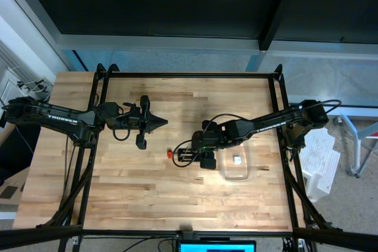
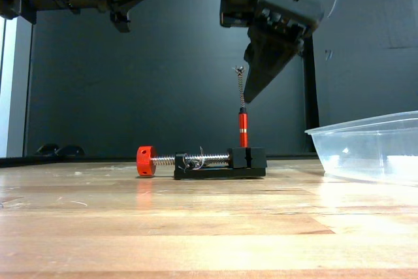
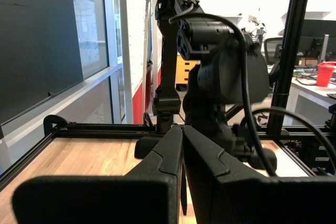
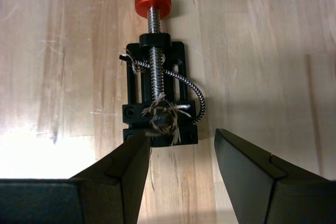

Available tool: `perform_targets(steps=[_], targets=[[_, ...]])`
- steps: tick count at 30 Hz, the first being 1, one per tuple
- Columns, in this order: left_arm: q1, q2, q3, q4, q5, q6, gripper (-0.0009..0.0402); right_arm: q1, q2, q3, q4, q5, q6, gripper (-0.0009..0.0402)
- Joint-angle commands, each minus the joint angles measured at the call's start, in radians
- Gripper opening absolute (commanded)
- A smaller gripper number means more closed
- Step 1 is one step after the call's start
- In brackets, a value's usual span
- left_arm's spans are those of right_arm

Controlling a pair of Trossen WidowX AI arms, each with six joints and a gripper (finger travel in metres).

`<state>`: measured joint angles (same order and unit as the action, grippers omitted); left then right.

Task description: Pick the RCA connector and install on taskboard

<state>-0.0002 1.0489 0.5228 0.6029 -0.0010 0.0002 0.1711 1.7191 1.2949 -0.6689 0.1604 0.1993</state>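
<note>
RCA connector [image 2: 243,129] on taskboard [image 2: 251,161]; right tool [image 4: 181,137] spread above; left tool [image 3: 182,129] closed, apart

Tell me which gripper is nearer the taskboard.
Right. The right gripper hangs open just above the taskboard, at the end away from its red knob, without touching it. The left gripper is shut and sits far off to its left.

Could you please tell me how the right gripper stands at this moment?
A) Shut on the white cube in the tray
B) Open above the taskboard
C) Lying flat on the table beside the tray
B: the right wrist view shows the right gripper with fingers spread and nothing between them, directly over the taskboard; the left gripper hangs shut, off to the board's left.
</note>
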Motion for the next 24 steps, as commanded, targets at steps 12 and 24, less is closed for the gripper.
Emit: perform_targets(steps=[12,24], targets=[[0.000,0.000,0.000,0.000,0.000,0.000,0.0000,0.008,-0.115,0.003,-0.068,-0.005,0.002,0.0190],[0.000,0.000,0.000,0.000,0.000,0.000,0.0000,0.012,-0.133,0.003,-0.074,-0.008,-0.004,0.0185]])
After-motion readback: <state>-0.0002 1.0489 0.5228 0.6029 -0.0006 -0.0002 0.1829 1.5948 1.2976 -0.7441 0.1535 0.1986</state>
